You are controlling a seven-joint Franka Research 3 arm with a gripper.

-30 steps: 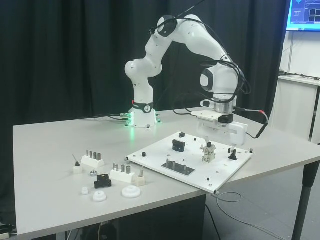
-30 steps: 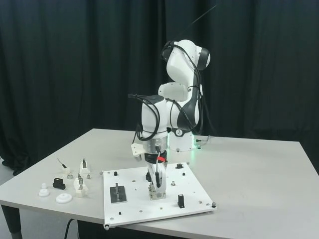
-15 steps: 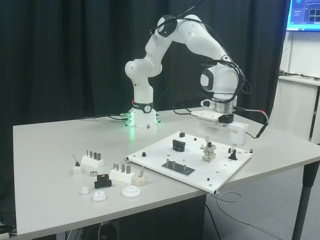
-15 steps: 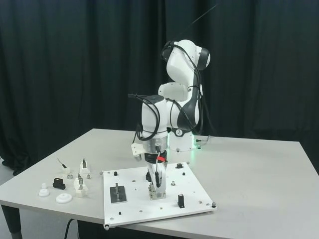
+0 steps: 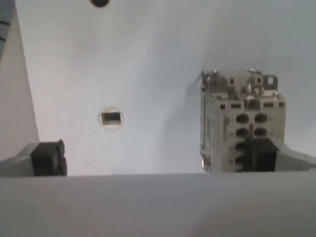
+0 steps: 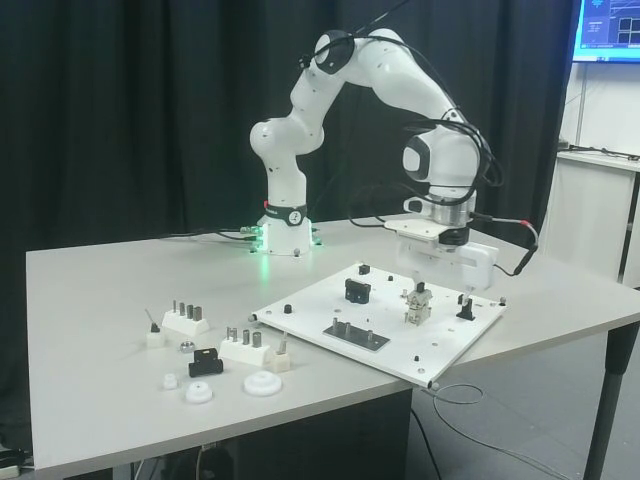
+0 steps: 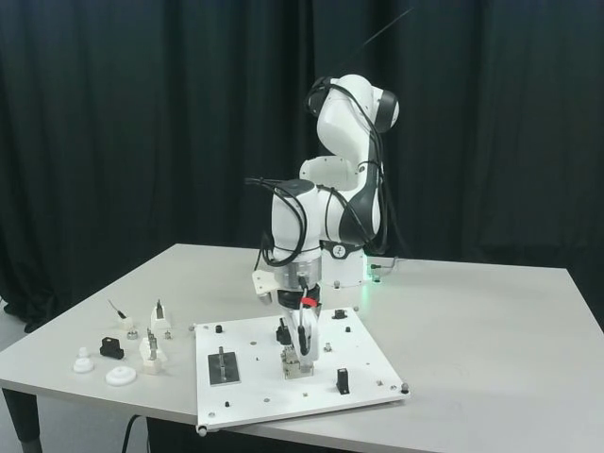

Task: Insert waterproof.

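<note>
wrist view: the two black fingertips (image 5: pixel 48 158) of the gripper (image 5: pixel 153 157) stand wide apart, pinching nothing. one fingertip lies against the face of the waterproof connector (image 5: pixel 242 121), a pale block with rows of dark sockets and metal clips on top; the other hangs over bare white board (image 5: pixel 123 59). a small round fitting with a rectangular slot (image 5: pixel 111 118) sits in the board between the fingertips, and a dark hole (image 5: pixel 99 2) shows near the picture's edge.

first room view: the white arm (image 6: pixel 350 80), bolted to the grey table (image 6: pixel 100 290) with green light at its base, reaches down over the white board (image 6: pixel 300 315). the gripper (image 6: pixel 425 283) hovers just above the waterproof connector (image 6: pixel 416 306), which stands upright on the board. on the same board are a black block (image 6: pixel 357 290), a grey plate with pegs (image 6: pixel 355 335) and a small black part (image 6: pixel 466 307). beside the board, loose on the table, lie white peg holders (image 6: pixel 186 318), a black clip (image 6: pixel 205 364) and white gears (image 6: pixel 264 383).

second room view: the gripper (image 7: pixel 304 330) hangs over the waterproof connector (image 7: pixel 293 363) near the board's (image 7: pixel 368 373) middle.
</note>
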